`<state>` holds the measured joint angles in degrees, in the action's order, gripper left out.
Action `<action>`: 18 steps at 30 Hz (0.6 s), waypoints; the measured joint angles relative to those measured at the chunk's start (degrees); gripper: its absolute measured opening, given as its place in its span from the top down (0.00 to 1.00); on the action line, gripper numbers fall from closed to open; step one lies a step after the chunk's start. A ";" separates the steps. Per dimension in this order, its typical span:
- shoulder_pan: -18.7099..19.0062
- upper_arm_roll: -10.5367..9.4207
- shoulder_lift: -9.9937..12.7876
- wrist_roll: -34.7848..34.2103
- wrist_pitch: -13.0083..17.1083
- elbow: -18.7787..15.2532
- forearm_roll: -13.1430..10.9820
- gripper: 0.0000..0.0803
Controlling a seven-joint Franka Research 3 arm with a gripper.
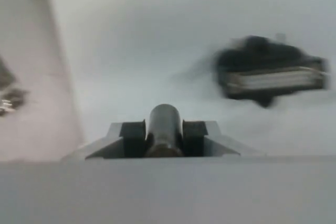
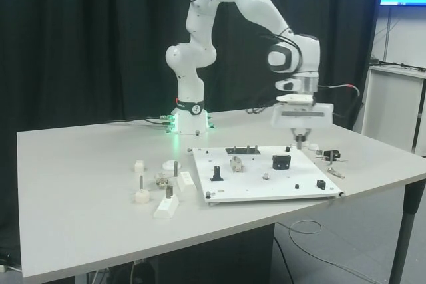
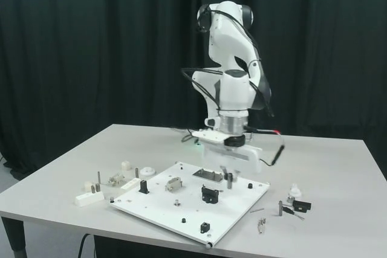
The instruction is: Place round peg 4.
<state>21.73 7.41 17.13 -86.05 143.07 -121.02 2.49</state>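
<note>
My gripper (image 1: 164, 139) is shut on a grey round peg (image 1: 164, 125), which stands between the two black pads (image 1: 133, 136). In the first room view the gripper (image 2: 301, 139) hangs just above the far right part of the white board (image 2: 256, 185), with the peg (image 2: 301, 142) pointing down. The second room view shows the gripper (image 3: 228, 176) over the white board (image 3: 181, 211), close behind a black block (image 3: 210, 194). That black block (image 1: 268, 72) also appears in the wrist view, a little way off from the peg. I cannot see the hole under the peg.
On the board stand several small black fixtures and short pegs (image 2: 217, 173). Left of it on the grey table (image 2: 73, 184) lie white blocks with pegs (image 2: 166, 205) and a white disc with a pin (image 2: 140, 195). Small loose parts (image 2: 333, 157) lie to the board's right.
</note>
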 joint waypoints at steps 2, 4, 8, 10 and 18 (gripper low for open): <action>0.00 -0.92 1.76 -0.51 0.44 2.00 -0.38 0.82; 0.00 -1.82 3.62 -1.11 0.65 4.27 -0.65 0.82; 0.03 -3.57 7.31 -2.58 0.67 9.10 -0.89 0.82; 0.06 -4.39 9.14 -3.44 0.57 11.59 -0.91 0.82; 1.25 -5.94 15.21 -6.55 -2.85 20.45 -0.93 0.82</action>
<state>22.98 1.48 32.34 -92.60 140.23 -100.56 1.56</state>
